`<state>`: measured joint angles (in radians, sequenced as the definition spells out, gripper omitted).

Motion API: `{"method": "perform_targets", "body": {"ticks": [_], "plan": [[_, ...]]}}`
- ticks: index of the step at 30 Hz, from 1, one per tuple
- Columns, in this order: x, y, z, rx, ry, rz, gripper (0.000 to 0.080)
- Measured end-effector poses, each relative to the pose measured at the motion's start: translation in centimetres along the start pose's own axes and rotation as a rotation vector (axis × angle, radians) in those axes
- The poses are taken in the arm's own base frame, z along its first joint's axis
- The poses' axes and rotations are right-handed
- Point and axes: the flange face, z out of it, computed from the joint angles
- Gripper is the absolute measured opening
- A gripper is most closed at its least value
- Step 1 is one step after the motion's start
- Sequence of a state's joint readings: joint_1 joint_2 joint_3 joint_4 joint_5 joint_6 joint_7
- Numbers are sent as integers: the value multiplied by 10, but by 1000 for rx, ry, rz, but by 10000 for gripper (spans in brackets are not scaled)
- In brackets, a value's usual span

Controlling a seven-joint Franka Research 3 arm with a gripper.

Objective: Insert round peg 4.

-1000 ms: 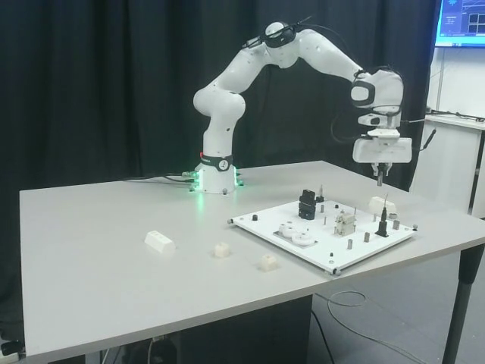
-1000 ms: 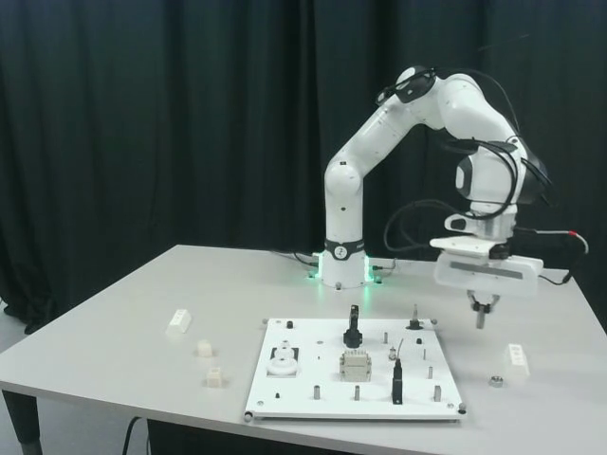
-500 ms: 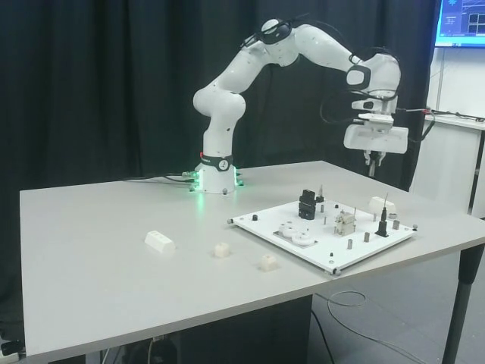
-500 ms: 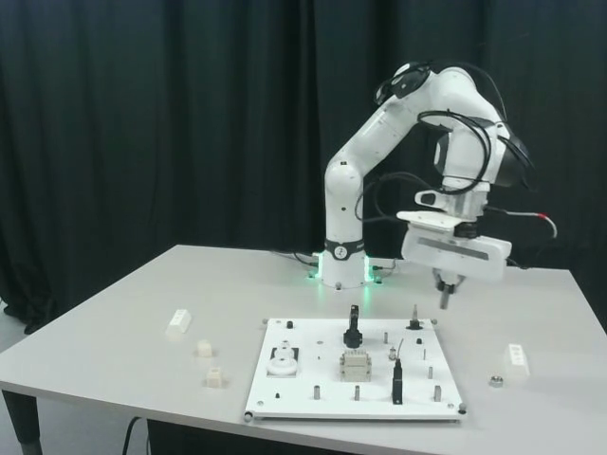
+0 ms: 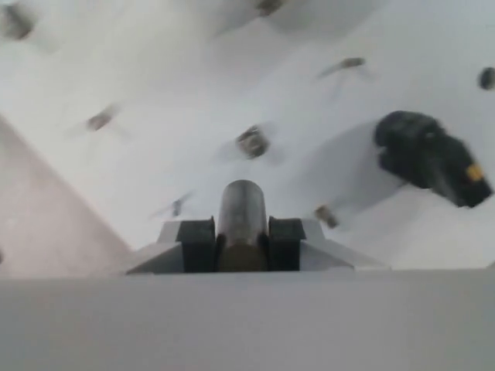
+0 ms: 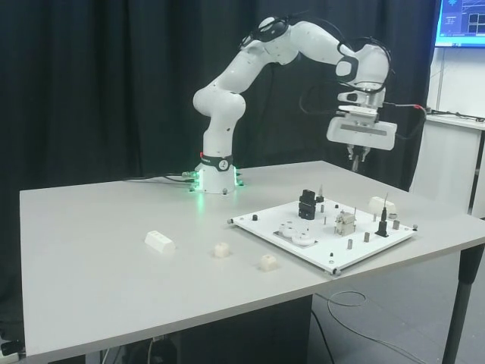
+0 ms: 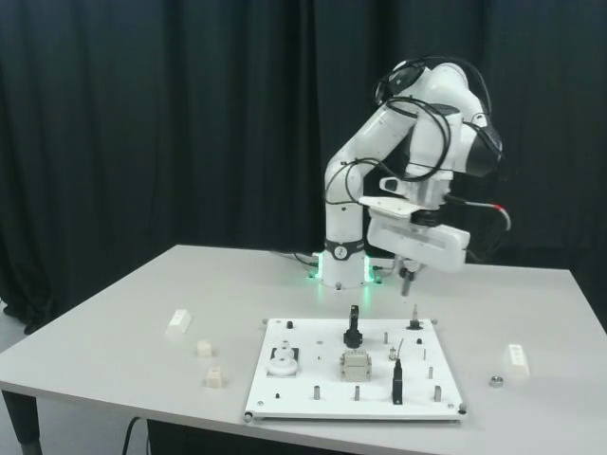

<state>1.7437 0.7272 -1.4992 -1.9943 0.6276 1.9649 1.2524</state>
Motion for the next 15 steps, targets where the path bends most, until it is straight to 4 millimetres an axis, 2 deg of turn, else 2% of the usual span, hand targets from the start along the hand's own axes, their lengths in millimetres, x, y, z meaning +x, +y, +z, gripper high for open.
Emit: {"method": "perform_targets", "body": {"ticks": [15], "plan": [[60,32,11,-28,11,171,143]]}}
